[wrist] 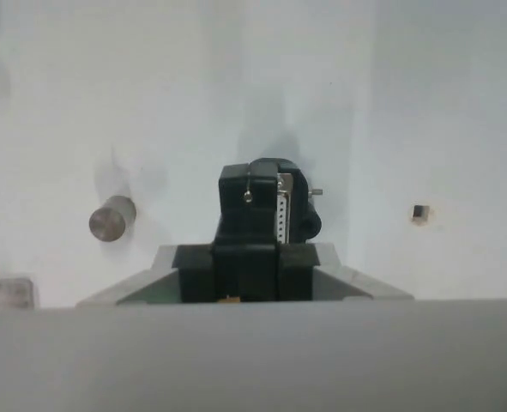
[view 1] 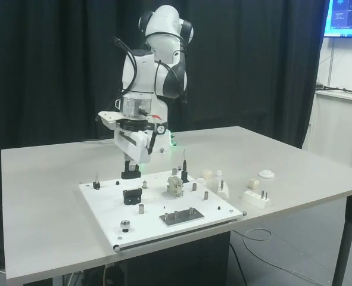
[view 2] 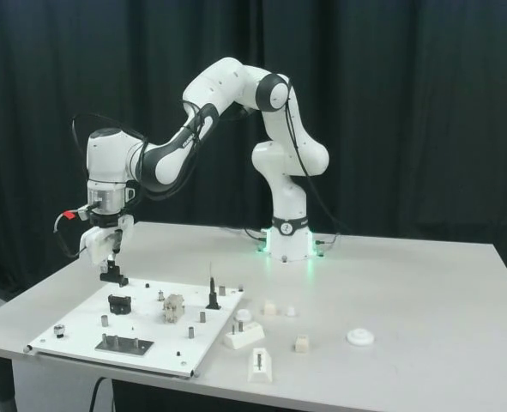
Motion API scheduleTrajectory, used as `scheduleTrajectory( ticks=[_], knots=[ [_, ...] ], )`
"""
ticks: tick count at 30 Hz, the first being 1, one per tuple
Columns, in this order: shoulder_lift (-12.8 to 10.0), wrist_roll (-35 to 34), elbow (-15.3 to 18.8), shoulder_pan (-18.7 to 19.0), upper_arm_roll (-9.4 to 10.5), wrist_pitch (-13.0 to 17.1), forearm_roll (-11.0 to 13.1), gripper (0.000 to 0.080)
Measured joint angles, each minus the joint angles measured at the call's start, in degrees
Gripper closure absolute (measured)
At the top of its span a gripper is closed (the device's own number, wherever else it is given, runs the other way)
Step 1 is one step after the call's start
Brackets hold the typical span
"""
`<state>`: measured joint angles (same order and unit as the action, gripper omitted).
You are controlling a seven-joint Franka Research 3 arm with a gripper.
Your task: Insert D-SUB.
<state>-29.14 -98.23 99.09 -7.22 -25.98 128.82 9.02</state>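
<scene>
No legible text or markings anywhere.

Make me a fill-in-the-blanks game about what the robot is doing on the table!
1. The tool is shut on a black D-SUB ____.
2. The parts stand on a flat ____ board.
3. That board lies on a ____ table.
4. In the wrist view, a short metal ____ stands beside the held part.

Missing words: connector; white; grey; cylinder

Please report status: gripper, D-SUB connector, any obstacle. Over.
Gripper shut on D-SUB connector. Connector held above white board, not inserted. Metal peg beside, apart.
</scene>
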Motion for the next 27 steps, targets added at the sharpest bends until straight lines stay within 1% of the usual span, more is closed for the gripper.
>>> scheduleTrajectory(
  ticks=[5,10,27],
  knots=[
    [0.0,0.09,0.76,0.0,-0.04,0.46,0.51,0.0654],
    [0.0,0.35,1.75,0.0,-0.04,1.57,1.1,0.0654],
    [0.04,1.58,4.58,0.0,-0.04,4.96,4.85,0.0654]
  ],
)
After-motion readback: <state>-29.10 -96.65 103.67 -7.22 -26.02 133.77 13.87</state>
